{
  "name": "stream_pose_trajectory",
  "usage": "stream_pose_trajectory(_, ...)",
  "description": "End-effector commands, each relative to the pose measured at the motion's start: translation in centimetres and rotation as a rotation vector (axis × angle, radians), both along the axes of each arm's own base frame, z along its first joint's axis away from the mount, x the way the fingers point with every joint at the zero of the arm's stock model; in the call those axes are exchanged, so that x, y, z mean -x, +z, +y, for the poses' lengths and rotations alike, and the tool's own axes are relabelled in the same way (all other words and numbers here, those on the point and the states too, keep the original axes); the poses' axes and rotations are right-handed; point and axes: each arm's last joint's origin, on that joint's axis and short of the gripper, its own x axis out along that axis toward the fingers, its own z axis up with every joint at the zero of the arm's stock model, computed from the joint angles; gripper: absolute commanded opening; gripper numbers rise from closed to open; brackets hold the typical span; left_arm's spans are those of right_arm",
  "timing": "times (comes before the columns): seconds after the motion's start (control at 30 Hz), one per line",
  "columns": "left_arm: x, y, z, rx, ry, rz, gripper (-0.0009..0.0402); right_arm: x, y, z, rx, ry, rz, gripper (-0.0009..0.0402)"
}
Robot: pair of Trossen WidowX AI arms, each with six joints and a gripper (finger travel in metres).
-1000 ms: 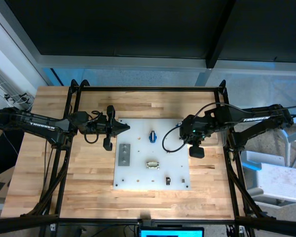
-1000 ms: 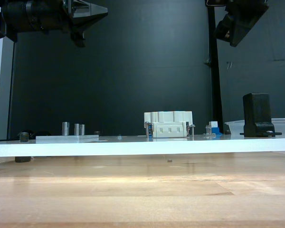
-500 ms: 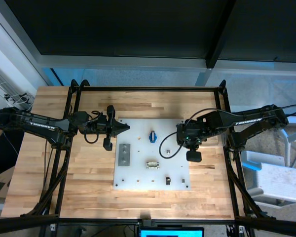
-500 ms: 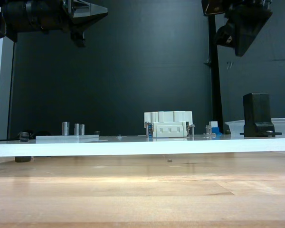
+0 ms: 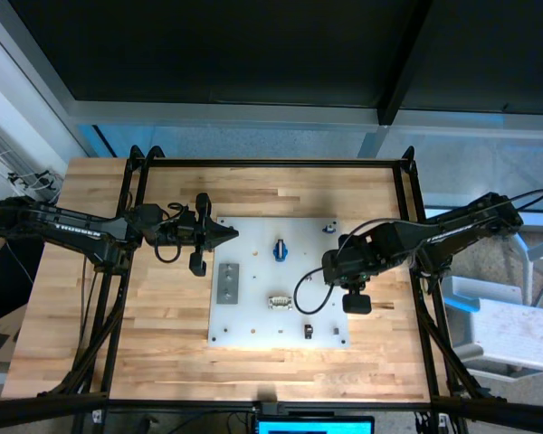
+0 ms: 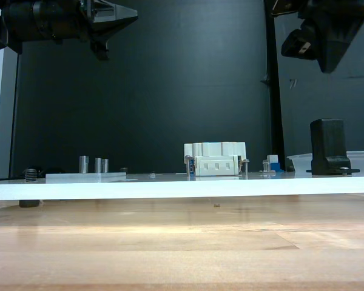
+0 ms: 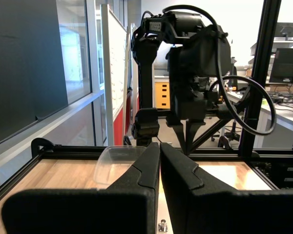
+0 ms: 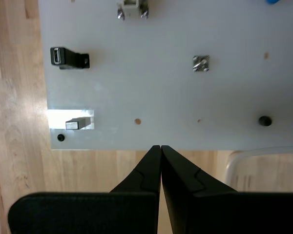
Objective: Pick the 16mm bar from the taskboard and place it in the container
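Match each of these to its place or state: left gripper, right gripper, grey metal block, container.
1 left gripper
2 right gripper
3 grey metal block
4 container

a on the left part of the taskboard
b on the table, just past the board's right edge
c shut, raised over that right edge
d shut, raised over the board's far left corner

Pairs: 1-d, 2-c, 3-a, 4-b.

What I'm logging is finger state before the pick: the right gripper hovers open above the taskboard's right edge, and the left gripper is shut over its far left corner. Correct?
No. The right gripper is shut, not open, as the right wrist view shows. It does hover above the taskboard's right edge, and the left gripper is shut over the far left corner.
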Motion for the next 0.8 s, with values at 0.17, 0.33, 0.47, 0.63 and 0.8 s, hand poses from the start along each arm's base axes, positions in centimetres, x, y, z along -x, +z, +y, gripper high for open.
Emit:
stream_pose_trajectory(0.17,0.0,0.0,0.0,0.0,0.0,0.0,0.0,-0.2,-1.0,2.0,0.0,0.008,0.043,0.0)
stream_pose_trajectory(0.33,0.0,0.0,0.0,0.0,0.0,-0.001,0.0,-0.3,-1.5,2.9,-0.002,0.001,0.059,0.0)
stream_pose_trajectory(0.47,0.0,0.0,0.0,0.0,0.0,-0.001,0.0,-0.4,-1.9,3.4,-0.001,-0.005,0.075,0.0)
stream_pose_trajectory(0.63,0.0,0.0,0.0,0.0,0.0,0.0,0.0,-0.7,-2.4,4.4,0.002,0.009,0.088,0.0)
stream_pose_trajectory(0.8,0.0,0.0,0.0,0.0,0.0,-0.001,0.0,-1.2,-2.5,5.4,0.003,0.02,0.093,0.0)
